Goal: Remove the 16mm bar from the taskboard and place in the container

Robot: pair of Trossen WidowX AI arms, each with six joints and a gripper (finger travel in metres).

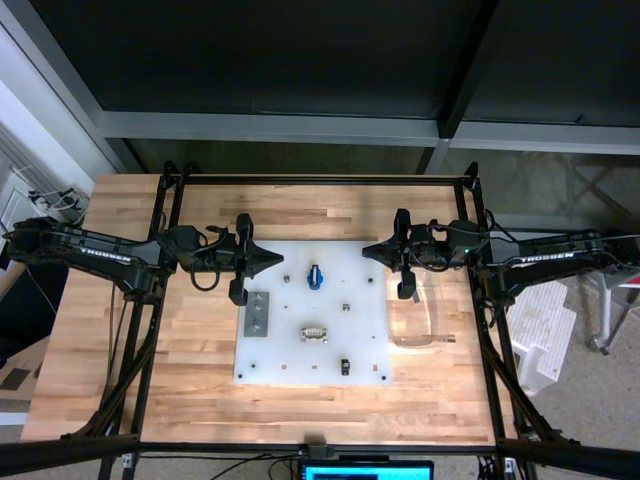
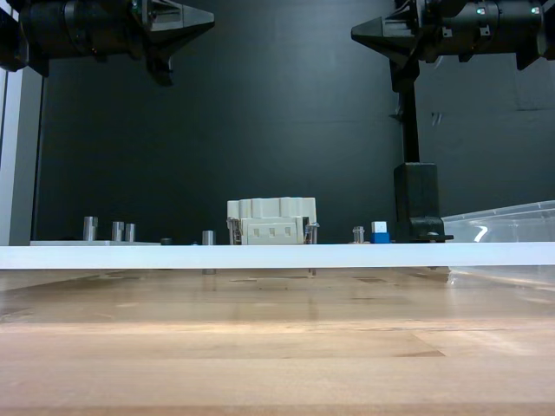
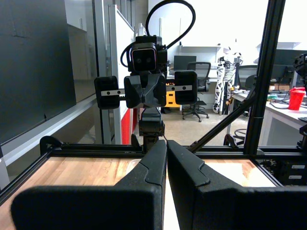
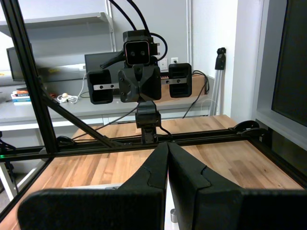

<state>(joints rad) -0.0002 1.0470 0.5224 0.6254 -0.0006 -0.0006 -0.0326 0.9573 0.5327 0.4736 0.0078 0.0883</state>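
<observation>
My left gripper [image 2: 206,17] hangs high above the cream connector [image 2: 270,221] and off to its left. My right gripper [image 2: 357,35] hangs high above it to the right, and both tips point inward. The connector stands on the taskboard [image 2: 173,256], seen edge-on. Left of the connector rise small metal pegs [image 2: 117,230]. Right of it sit the blue knob [image 2: 380,232], a dark fitting [image 2: 419,208] and, farther out, the container [image 2: 512,227].

Room under left tool [image 1: 281,258], right tool [image 1: 365,250]

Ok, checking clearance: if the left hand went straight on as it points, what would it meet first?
Probably the right hand, facing it level above the taskboard; the left hand, also raised, aims straight at it.
</observation>
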